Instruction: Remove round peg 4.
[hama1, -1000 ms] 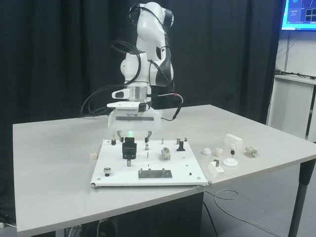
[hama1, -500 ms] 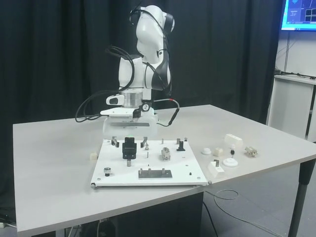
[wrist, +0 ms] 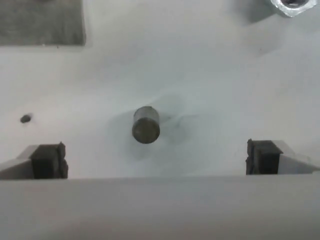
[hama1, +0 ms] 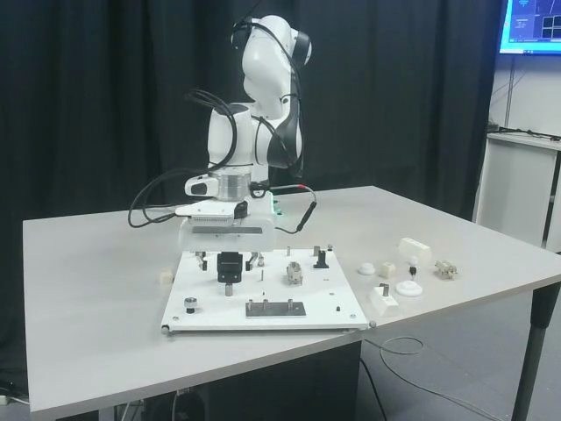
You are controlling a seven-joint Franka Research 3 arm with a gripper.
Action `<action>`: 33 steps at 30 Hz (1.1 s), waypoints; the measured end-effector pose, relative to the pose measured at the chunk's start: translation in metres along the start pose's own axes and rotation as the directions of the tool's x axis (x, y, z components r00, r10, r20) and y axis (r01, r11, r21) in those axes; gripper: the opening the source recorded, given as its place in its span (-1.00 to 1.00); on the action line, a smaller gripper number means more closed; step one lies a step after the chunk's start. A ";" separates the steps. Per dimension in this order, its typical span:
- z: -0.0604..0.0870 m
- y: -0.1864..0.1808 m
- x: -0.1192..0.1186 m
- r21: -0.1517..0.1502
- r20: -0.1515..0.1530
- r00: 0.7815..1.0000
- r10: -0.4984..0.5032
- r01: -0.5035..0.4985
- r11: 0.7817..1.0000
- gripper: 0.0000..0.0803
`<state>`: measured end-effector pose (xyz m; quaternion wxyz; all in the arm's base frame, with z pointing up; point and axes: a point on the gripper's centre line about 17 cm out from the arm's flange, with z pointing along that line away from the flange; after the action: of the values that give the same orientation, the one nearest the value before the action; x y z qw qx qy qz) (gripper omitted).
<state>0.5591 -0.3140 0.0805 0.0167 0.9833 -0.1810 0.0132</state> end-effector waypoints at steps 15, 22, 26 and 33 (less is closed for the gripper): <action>0.016 -0.007 -0.006 0.062 -0.008 1.000 0.025 -0.024 0.998 0.99; 0.018 -0.006 -0.004 0.067 -0.030 0.999 0.026 -0.024 0.997 0.99; 0.019 -0.007 -0.002 0.059 -0.043 0.999 0.011 -0.009 0.998 0.99; 0.020 -0.011 0.003 0.047 -0.061 0.998 -0.016 0.019 0.999 0.99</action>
<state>0.5663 -0.3052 0.0598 -0.0012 0.9841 -0.1715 0.0472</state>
